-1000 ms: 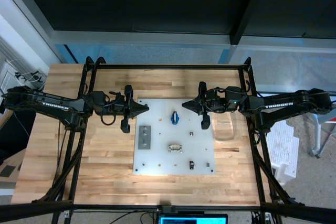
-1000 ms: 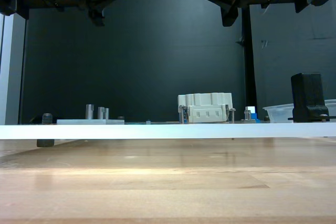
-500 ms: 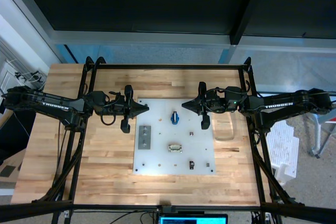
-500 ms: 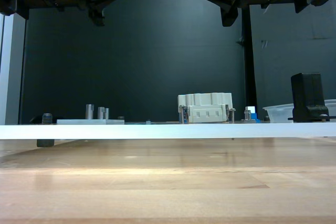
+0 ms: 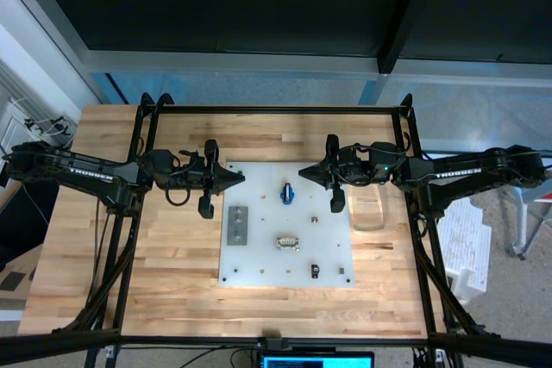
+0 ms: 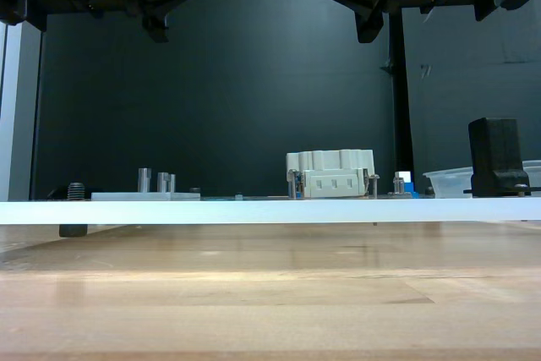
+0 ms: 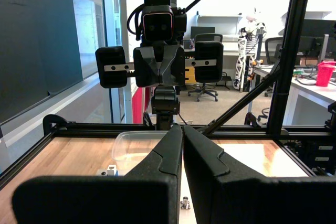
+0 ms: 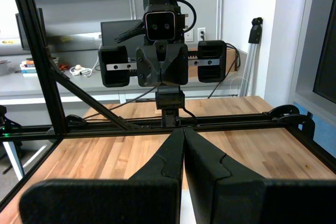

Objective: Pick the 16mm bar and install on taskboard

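The black left gripper (image 5: 237, 177) and black right gripper (image 5: 302, 172) are held closed and empty, tips facing, high over one large flat white square taskboard (image 5: 259, 256).
On it, one grey metal block (image 5: 237, 224) with two holes is seen below the left gripper; one tiny grey metal 16mm bar (image 5: 314, 219) below and nearward of the right gripper; one blue clip (image 5: 286, 193) below the gap between the tips.

High view: above near edge, facing down and away, frames whole table (image 5: 95, 256). Low view: table-top height, level, close to taskboard (image 6: 254, 211) edge. Wrist views: opposed, left gripper (image 5: 241, 177) and right gripper (image 5: 301, 172) each sighting the other over the taskboard
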You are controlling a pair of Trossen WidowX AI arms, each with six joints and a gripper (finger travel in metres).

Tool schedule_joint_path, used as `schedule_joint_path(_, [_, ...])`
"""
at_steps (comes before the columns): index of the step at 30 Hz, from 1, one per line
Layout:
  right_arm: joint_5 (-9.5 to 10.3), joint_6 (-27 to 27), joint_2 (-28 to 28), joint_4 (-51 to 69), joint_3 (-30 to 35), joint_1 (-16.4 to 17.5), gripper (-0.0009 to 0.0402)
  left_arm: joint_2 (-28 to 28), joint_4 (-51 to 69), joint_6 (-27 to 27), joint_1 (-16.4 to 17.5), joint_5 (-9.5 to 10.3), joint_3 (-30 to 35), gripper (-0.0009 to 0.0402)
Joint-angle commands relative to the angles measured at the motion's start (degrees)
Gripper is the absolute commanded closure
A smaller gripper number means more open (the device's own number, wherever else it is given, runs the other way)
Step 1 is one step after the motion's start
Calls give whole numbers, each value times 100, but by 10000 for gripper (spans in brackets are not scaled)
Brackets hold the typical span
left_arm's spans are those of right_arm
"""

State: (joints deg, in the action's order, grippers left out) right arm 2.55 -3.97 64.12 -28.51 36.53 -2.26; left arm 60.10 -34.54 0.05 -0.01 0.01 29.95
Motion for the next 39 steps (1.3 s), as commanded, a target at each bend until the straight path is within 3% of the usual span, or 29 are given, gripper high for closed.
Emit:
schedule_joint_path(1, [0, -4, 2, 2, 2, 0, 393, 0, 0, 0, 0, 0, 0, 393])
schedule_joint_path(39, [2, -4, 2, 254, 2, 0, 393, 0, 0, 0, 2, 0, 0, 393])
